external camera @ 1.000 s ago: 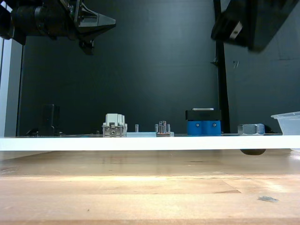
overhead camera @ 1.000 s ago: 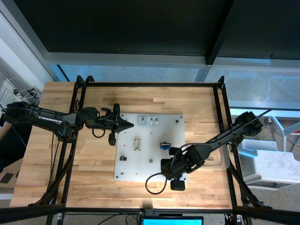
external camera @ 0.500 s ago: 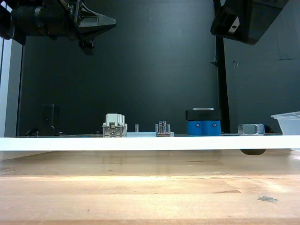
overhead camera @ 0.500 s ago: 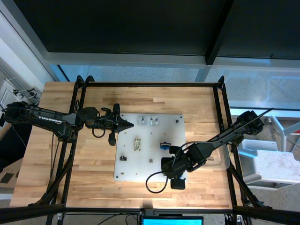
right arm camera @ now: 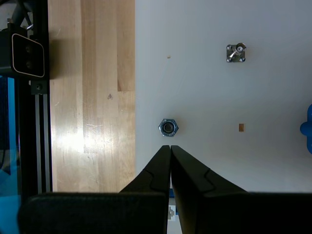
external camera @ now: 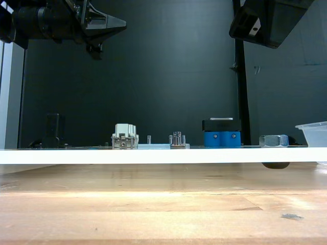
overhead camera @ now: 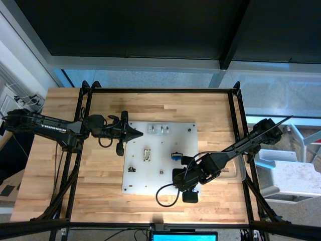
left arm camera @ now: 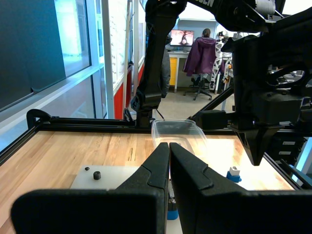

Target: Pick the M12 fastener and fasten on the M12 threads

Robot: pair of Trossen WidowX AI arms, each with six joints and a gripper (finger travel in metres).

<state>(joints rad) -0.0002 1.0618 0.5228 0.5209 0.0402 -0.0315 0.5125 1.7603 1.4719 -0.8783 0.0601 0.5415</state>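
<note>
The small silver M12 nut (right arm camera: pixel 168 127) sits on its stud on the white board (right arm camera: pixel 219 97), close to the board's edge. The stud's dark end shows in its centre. In the low view the nut (external camera: pixel 274 141) rests at board level and no ribs show beneath it. My right gripper (right arm camera: pixel 170 147) hangs shut above the board, apart from the nut and holding nothing. In the high view the right arm (overhead camera: pixel 193 173) covers that spot. My left gripper (overhead camera: pixel 140 133) is shut and empty, high over the board's far left edge.
A blue connector block (external camera: pixel 222 138) and a white connector (external camera: pixel 124 138) stand on the board. A clear tray (external camera: pixel 312 133) lies just right of the board. A small silver fitting (right arm camera: pixel 236 52) is fixed farther in. Black frame rails ring the table.
My right arm has lifted slightly away from the nut. The nut has stayed where it was. The left arm has not moved.
</note>
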